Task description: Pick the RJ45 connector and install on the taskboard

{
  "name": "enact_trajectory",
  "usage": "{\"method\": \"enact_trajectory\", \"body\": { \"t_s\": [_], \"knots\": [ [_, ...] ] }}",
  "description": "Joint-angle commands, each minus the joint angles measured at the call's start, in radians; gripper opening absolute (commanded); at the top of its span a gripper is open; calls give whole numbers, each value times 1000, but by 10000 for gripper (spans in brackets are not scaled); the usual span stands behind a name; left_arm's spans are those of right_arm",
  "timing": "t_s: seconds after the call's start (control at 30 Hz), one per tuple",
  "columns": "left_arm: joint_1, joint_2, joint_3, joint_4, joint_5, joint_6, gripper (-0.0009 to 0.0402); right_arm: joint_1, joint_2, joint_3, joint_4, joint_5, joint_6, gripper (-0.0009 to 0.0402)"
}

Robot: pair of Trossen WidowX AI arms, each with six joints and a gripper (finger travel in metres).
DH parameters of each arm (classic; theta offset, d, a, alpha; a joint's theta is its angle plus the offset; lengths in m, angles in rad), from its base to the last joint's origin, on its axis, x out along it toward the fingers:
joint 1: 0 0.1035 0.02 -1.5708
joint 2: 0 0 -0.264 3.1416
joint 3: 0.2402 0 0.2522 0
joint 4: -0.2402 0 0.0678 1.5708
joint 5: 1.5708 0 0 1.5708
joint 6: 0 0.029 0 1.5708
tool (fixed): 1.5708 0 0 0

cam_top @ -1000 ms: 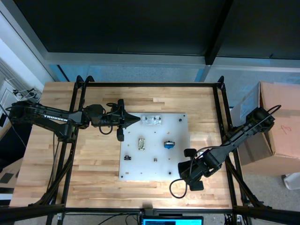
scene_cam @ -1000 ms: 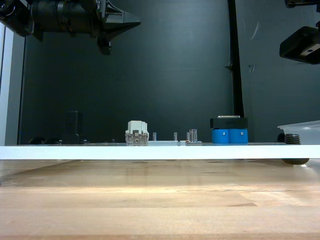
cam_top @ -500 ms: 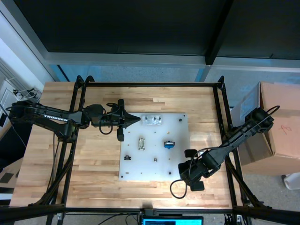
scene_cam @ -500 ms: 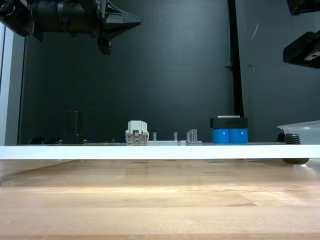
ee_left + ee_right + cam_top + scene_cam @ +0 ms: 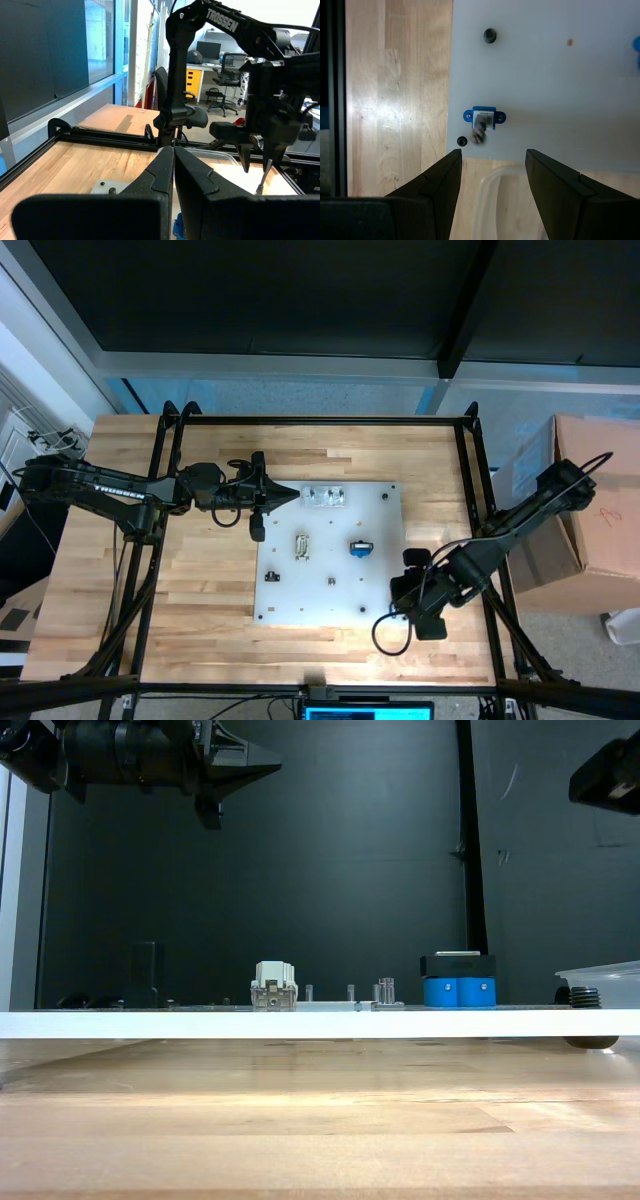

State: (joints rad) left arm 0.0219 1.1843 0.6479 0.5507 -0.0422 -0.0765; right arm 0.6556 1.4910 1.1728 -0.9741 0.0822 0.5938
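The RJ45 connector (image 5: pixel 483 121) sits in its blue seat (image 5: pixel 484 116) on the white taskboard (image 5: pixel 560 100), near the board's edge, with a short cable stub sticking out; nothing holds it. My right gripper (image 5: pixel 493 155) hangs open above it, and there is nothing between its fingers (image 5: pixel 437 190). It hovers over the board's near right corner (image 5: pixel 416 592), and in the low view it is high and partly cut off (image 5: pixel 605 775). My left gripper (image 5: pixel 293 496) is shut and empty. It hangs above the board's far left corner (image 5: pixel 272 765), with both fingers pressed together (image 5: pixel 173 167).
A grey-white connector (image 5: pixel 300 546) (image 5: pixel 274 988) and a blue-and-black block (image 5: pixel 360 549) (image 5: pixel 458 982) stand mid-board. A clear plastic container (image 5: pixel 600 975) (image 5: pixel 487 200) lies by the board's right edge. A cardboard box (image 5: pixel 590 510) stands past the black frame (image 5: pixel 320 421).
My right gripper has risen and drifted right, away from the board. The left arm has not moved.
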Motion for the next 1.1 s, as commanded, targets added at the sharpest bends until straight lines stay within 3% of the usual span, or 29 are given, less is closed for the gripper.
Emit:
{"method": "enact_trajectory", "body": {
  "t_s": [0.03,0.3,0.37,0.53,0.63,0.73,0.87,0.97,1.1],
  "knots": [
    [0,0,0,0,0,0,0,0,-14,1,-17,0,2,176],
    [0,0,0,0,0,0,0,-45,-76,-24,-14,13,0,167],
    [0,0,0,0,0,0,0,-80,-114,-37,-12,43,-16,157],
    [0,0,0,0,0,0,0,-198,-222,-46,-1,190,-113,125],
    [0,0,0,0,0,0,0,-301,-288,-47,34,203,-223,103],
    [0,0,0,0,0,0,0,-407,-348,-53,137,189,-359,78],
    [0,0,0,0,0,0,0,-542,-408,-77,299,85,-492,39],
    [0,0,0,0,0,0,0,-625,-456,-127,458,44,-546,-4],
    [0,0,0,0,0,0,0,-686,-505,-224,696,-4,-568,4]
  ]
}}
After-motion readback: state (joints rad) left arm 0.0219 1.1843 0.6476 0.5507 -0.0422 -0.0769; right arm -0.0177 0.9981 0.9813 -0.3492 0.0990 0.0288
